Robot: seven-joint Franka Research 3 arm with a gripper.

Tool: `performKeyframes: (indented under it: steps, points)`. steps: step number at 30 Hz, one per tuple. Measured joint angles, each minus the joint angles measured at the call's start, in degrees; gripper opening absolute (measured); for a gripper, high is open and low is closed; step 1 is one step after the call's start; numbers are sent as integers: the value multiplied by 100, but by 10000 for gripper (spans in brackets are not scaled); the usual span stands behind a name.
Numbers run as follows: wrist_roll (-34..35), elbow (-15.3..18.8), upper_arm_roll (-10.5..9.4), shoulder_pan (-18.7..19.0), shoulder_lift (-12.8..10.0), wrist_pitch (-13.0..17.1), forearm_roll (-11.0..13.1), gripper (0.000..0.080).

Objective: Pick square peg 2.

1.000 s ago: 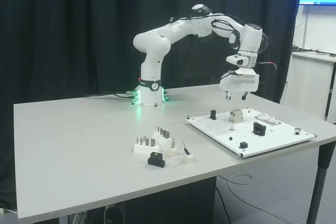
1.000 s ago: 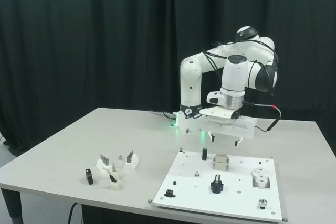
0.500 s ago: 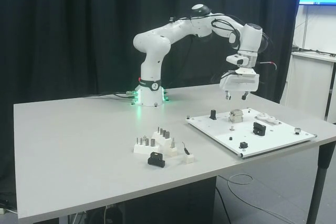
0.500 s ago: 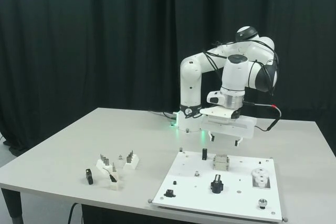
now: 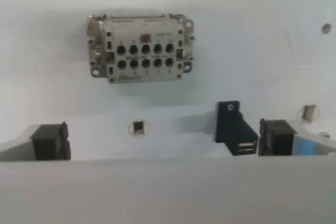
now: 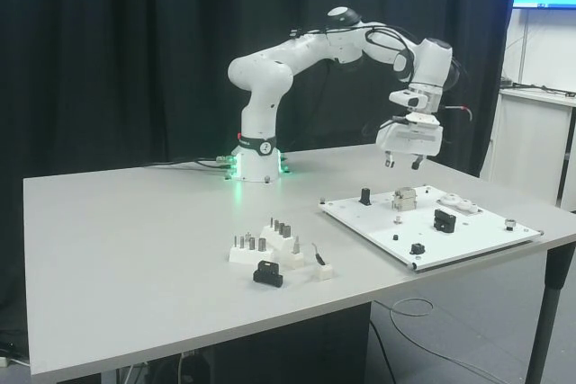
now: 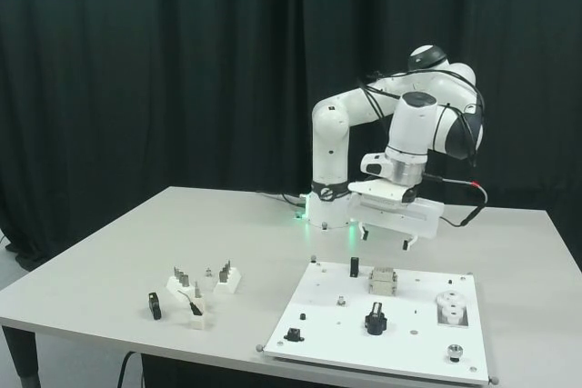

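Held above the white board [image 6: 468, 233], the gripper [image 6: 404, 165] is seen with its two fingers spread apart and nothing between them. It is positioned in the air over the board's far part, above a grey multi-pin connector [image 7: 382, 280], which is shown directly below in the wrist view [image 5: 139, 48]. In that view both black fingertips [image 5: 50, 141] are seen at the two sides, well apart from each other, with a small black block [image 5: 234, 129] and a small square socket [image 5: 138, 127] lying on the board between them.

The white arm [image 6: 270, 69] is bent over from its base [image 6: 256, 166], where green light is shown on the grey table [image 6: 126, 240].

The pegs are kept well away from the gripper, on white holders [image 7: 202, 285] standing near the opposite end of the table from the board [image 6: 267, 245]. Several short grey pegs are stood upright in them; which one is square peg 2 cannot be told. A black part [image 6: 267, 272] is laid just beside the holders.
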State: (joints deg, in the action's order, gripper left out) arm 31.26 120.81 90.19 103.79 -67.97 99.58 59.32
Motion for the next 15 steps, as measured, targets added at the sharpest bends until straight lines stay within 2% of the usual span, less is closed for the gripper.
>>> performKeyframes:
  steps: [11, 15]
  points:
    - [-19, 36, 103, 25, -1, 16, -302, 800]
    - [-111, 119, 122, -1, -1, 109, -487, 800]
